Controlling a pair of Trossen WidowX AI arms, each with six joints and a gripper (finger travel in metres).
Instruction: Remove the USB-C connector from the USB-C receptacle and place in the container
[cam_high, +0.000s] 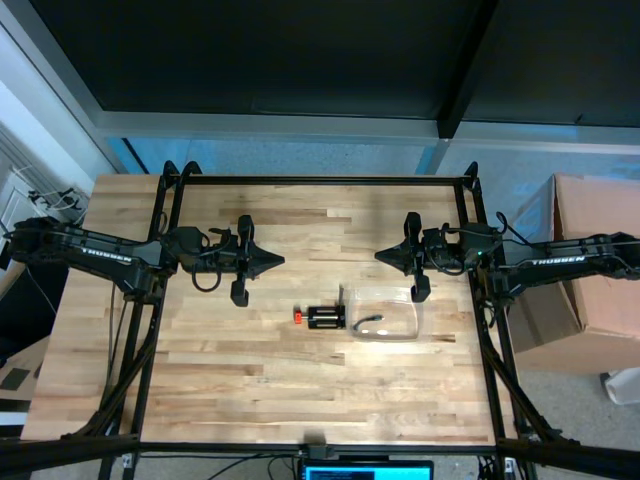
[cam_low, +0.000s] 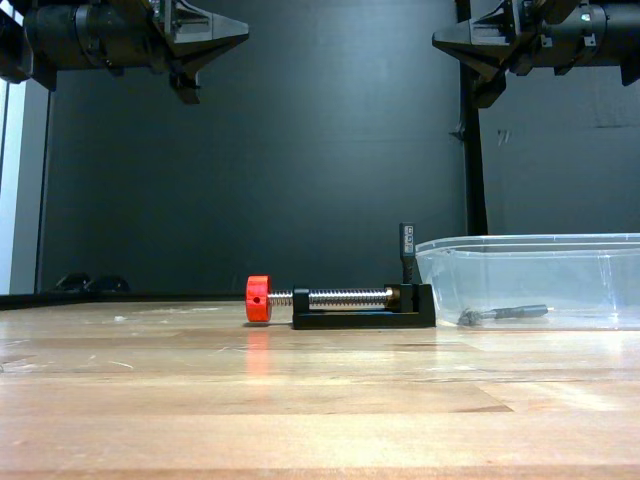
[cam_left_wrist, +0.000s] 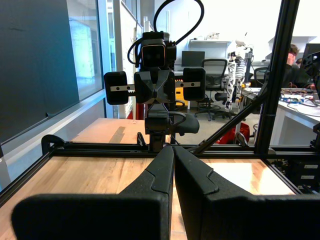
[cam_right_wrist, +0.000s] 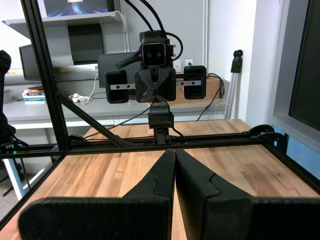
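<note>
All steps of the task look complete to us, judging from how things lie, and we see none left to do. The tabletop (cam_high: 250, 390) is pale butcher-block wood, made of jointed strips with a low sheen, and it is ringed by a black metal frame (cam_high: 320, 181). Both arms hang high above it, well clear of the work. The left tool (cam_high: 278, 261) hovers over the left half of the wood, and the right tool (cam_high: 380, 257) is up beyond the container's far side, the two pointing inward at each other. Each has its matte black, wedge-shaped fingers pressed together with nothing between them. The container (cam_high: 400, 300) is a clear, thin-walled plastic tub with rounded corners and a lipped rim, sitting just beside the vise. The vise (cam_low: 360, 300) is a small black block fixture with a bright threaded steel screw (cam_low: 340, 297) and a red plastic knob (cam_low: 258, 298). At its container end stands a short dark upright piece, which we take for the USB-C receptacle (cam_low: 406, 245); nothing is plugged into it. The USB-C connector (cam_low: 505, 313), a slim dark plug with a short curl of cable, lies free on the container floor, clear of its seat.
</note>
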